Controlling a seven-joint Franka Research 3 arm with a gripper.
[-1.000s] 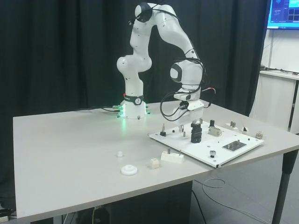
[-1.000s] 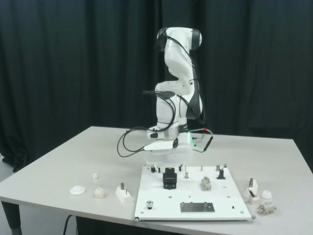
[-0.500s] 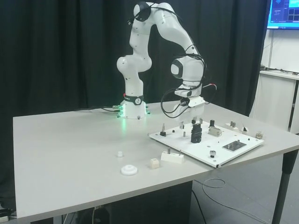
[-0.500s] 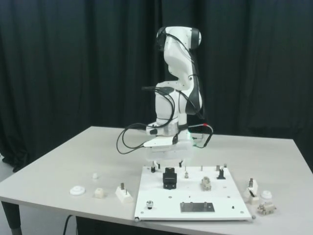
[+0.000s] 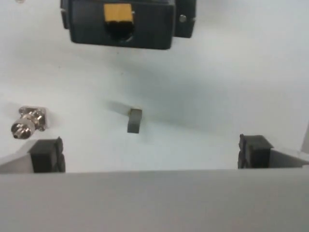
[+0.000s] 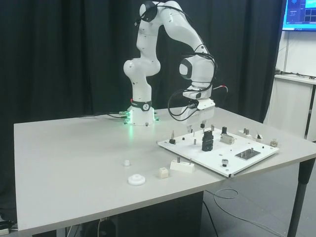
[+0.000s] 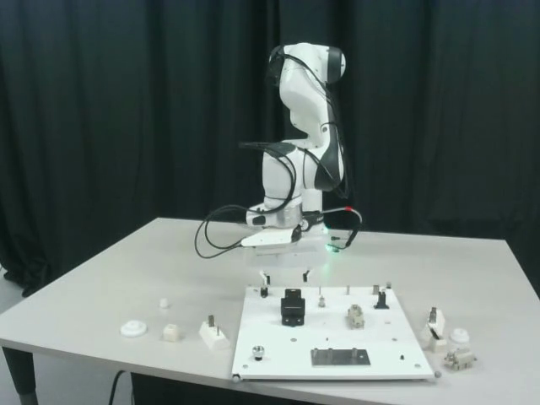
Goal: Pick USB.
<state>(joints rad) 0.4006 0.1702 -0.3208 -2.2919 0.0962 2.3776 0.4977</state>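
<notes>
You're looking at the gripper point(image 7: 285, 276) hovering above the far edge of the white board point(image 7: 380, 354), clear of everything on it. Its jaws are standing spread wide, and nothing is sitting between the fingertips point(image 5: 46, 154). In the wrist view the small grey USB piece point(image 5: 134, 120) is standing upright on the board under the gap between the fingers, touching neither one. The black socket block point(image 5: 120, 21) is sitting near it, and a silver connector point(image 5: 28, 122) is lying close to one fingertip. In the second room view that black block is lying at the gripper's 6 o'clock. A few loose white parts point(image 7: 213, 334) are resting on the grey table point(image 7: 126, 278) at the board's 9 o'clock. The arm's base is glowing green at the board's 12 o'clock.
</notes>
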